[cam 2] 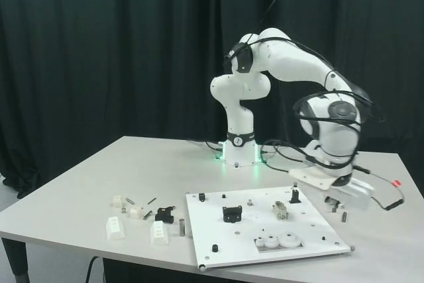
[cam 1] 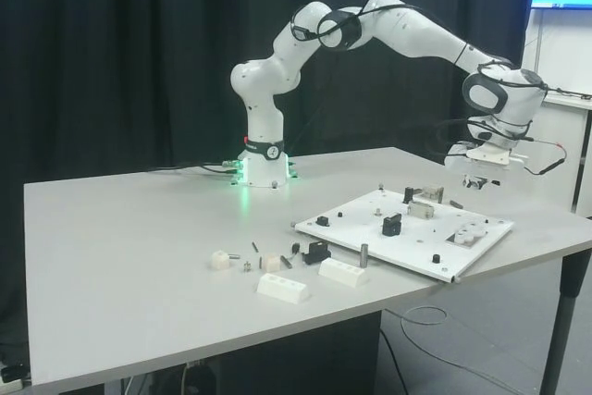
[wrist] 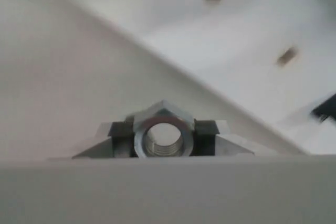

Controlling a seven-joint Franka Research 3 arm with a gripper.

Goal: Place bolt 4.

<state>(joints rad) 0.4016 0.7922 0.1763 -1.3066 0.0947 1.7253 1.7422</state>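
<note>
One threaded hex piece (wrist: 164, 134) is seen pinched between the gripper (wrist: 164, 139) fingers in the wrist view. It looks more like a nut than a bolt, with the threaded hole facing the camera. Black pads (wrist: 206, 136) are pressed against its flats on both sides.

The arm (cam 1: 407, 30) is stretched out from its base (cam 1: 262, 168) at the back edge of the table (cam 1: 111, 247), and the gripper (cam 1: 477, 180) is held in the air just past the far edge of the white board (cam 1: 370, 228), near the table's right edge as seen in the first room view. No contact with the board is visible.

The board itself is laid at the front right part of the table, with a few black fixtures (cam 1: 391, 224) and a pair of white gears (cam 2: 278, 240) mounted on it. Loose white blocks (cam 1: 282, 287) and a couple of small pins (cam 1: 254, 248) are scattered on the table near the front edge, beside the board.
</note>
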